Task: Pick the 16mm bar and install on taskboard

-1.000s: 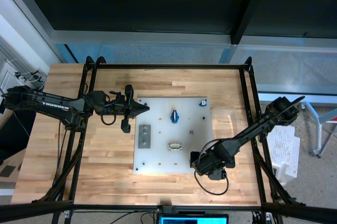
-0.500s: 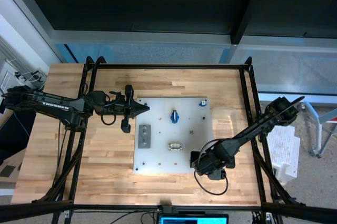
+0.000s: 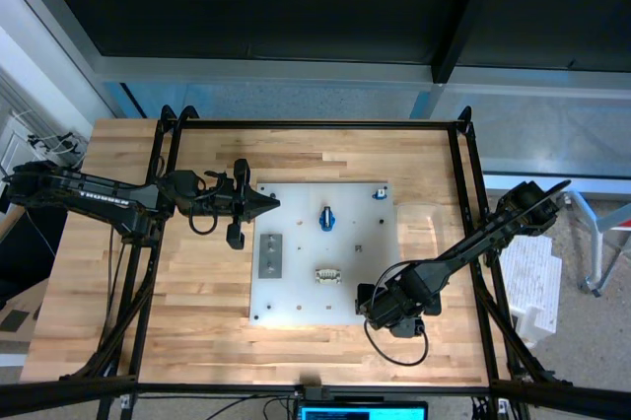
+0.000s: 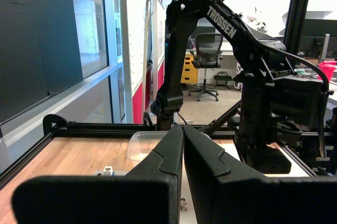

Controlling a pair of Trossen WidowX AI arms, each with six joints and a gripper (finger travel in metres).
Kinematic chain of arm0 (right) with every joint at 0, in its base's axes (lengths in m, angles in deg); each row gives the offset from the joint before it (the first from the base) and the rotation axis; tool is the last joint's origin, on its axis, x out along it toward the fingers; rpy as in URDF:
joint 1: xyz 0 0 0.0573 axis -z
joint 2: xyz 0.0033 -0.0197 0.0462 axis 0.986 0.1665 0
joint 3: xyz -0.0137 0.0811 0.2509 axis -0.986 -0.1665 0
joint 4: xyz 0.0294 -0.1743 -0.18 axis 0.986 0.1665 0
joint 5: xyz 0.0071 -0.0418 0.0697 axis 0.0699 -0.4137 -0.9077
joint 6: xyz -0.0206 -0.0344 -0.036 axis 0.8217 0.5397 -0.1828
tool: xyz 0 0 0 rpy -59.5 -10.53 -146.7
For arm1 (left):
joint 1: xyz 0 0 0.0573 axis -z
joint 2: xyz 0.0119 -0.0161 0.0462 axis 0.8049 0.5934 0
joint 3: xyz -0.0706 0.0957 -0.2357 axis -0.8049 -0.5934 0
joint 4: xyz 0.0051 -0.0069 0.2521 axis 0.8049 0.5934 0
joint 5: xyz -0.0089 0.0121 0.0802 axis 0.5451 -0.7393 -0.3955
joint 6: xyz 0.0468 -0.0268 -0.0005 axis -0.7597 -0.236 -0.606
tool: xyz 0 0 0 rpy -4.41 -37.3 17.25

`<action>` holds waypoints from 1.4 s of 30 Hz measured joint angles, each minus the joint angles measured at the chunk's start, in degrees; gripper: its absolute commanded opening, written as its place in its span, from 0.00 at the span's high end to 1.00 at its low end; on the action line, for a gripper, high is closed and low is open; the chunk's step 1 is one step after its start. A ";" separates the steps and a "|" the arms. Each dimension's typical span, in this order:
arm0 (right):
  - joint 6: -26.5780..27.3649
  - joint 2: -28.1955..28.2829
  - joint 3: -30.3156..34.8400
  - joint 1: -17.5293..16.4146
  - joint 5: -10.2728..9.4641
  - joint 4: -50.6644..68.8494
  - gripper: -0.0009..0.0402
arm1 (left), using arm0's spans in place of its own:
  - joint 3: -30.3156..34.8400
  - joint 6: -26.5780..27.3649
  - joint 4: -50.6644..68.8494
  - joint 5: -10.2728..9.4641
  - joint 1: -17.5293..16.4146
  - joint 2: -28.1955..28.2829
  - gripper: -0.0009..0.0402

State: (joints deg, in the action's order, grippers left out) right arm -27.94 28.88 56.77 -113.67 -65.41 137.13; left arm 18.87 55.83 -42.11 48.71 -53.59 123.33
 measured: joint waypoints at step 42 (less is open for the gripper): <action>-3.08 -6.29 6.99 1.01 1.66 9.81 0.52 | 0.00 0.00 0.00 -0.02 0.00 0.00 0.98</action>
State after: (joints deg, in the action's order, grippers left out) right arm -31.02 22.58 63.77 -112.67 -63.75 146.94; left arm 18.87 55.83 -42.11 48.69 -53.59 123.33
